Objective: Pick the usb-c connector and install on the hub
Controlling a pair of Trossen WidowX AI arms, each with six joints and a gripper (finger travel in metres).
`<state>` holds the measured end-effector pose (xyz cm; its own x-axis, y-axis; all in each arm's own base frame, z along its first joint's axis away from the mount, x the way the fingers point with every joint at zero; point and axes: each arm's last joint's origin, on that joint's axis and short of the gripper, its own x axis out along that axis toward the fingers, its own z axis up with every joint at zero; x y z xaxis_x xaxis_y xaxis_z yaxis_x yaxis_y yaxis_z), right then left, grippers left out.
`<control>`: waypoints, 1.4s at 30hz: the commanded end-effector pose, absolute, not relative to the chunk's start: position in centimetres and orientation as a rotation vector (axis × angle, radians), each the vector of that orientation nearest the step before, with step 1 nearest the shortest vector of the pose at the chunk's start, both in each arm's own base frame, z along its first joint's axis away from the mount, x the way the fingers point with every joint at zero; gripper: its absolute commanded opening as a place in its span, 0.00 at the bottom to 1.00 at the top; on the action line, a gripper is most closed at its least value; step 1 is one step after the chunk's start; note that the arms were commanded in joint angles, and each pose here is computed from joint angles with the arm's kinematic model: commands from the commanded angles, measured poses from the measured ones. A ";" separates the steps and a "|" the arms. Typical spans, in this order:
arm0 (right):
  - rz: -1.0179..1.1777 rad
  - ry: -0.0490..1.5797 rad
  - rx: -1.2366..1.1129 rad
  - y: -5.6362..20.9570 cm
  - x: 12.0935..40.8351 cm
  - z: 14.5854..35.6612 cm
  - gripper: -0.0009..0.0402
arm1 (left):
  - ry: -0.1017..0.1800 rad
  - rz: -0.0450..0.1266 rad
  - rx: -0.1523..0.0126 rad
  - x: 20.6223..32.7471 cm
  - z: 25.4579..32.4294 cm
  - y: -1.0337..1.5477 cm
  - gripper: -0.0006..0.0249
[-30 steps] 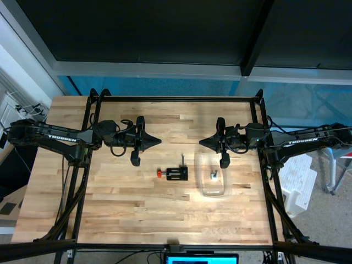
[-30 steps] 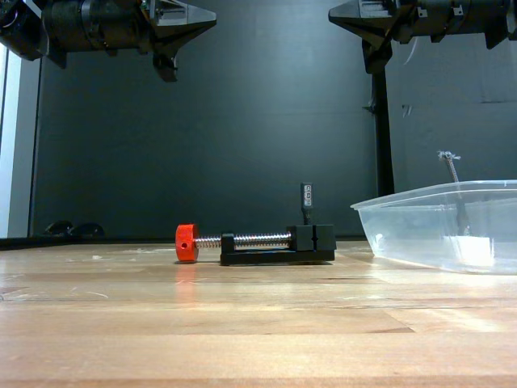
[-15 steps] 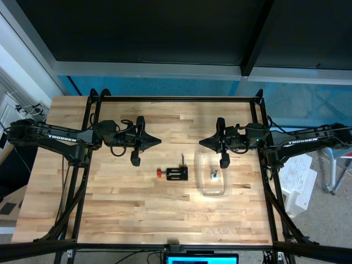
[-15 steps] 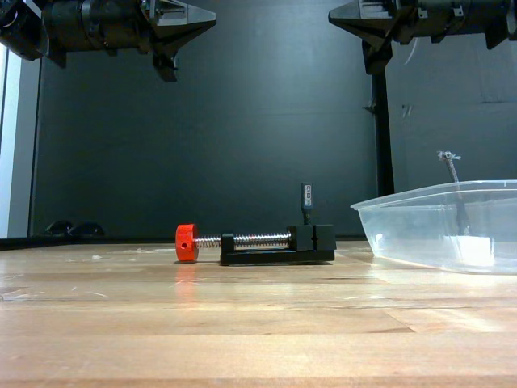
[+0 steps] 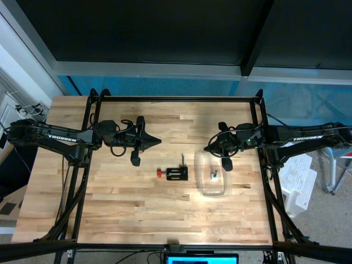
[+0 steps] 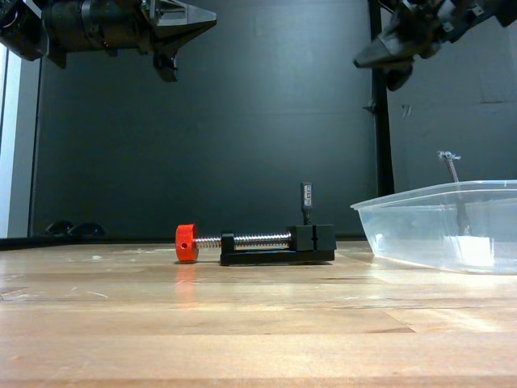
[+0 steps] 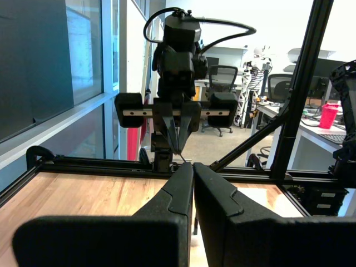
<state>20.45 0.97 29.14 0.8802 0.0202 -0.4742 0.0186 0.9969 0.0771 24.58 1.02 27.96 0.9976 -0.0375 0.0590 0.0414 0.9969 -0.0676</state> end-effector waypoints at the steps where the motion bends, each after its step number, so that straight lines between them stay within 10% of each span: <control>1: 0.001 0.577 0.096 1.2 20.0 29.0 0.02 | -0.059 -0.039 -0.069 24.6 27.98 1.03 0.02; 21: 0.027 0.988 0.097 3.2 19.2 26.4 0.08 | -0.059 -0.039 -0.069 24.6 27.98 1.03 0.02; 42: -0.029 1.317 0.077 4.1 21.9 22.7 0.38 | -0.059 -0.039 -0.069 24.6 27.98 1.03 0.02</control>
<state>21.74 4.08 22.90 0.2596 0.0238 -0.9654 0.0656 0.9970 0.0423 24.58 1.02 27.96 0.9976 -0.0375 0.0590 0.0414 0.9969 -0.0676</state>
